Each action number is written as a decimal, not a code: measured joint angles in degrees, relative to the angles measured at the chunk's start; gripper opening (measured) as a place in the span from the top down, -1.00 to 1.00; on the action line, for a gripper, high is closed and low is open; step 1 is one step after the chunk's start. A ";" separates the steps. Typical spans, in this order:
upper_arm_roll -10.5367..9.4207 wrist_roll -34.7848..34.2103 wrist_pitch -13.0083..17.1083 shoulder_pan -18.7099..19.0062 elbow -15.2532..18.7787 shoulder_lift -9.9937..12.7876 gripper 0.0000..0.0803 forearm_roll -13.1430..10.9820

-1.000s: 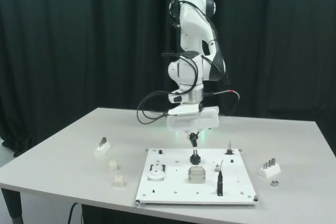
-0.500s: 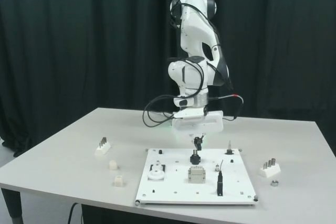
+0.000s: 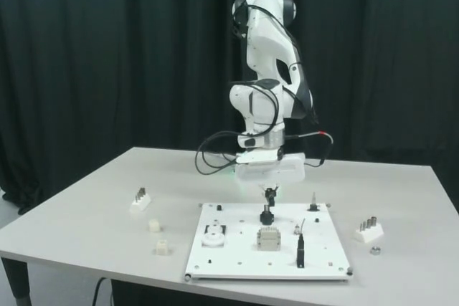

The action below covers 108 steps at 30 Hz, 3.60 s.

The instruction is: Insert D-SUB.

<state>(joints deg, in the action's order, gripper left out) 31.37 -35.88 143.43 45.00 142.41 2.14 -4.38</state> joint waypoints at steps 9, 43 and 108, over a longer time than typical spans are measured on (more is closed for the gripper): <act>0.06 -1.93 -0.54 -0.04 0.01 0.00 0.62 0.00; 0.57 -2.85 0.46 -0.65 -0.07 0.17 0.62 0.00; -0.21 -3.21 2.51 -0.87 0.10 2.28 0.62 -0.73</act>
<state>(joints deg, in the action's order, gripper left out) 31.16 -39.09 145.94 44.12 142.50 4.42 -5.10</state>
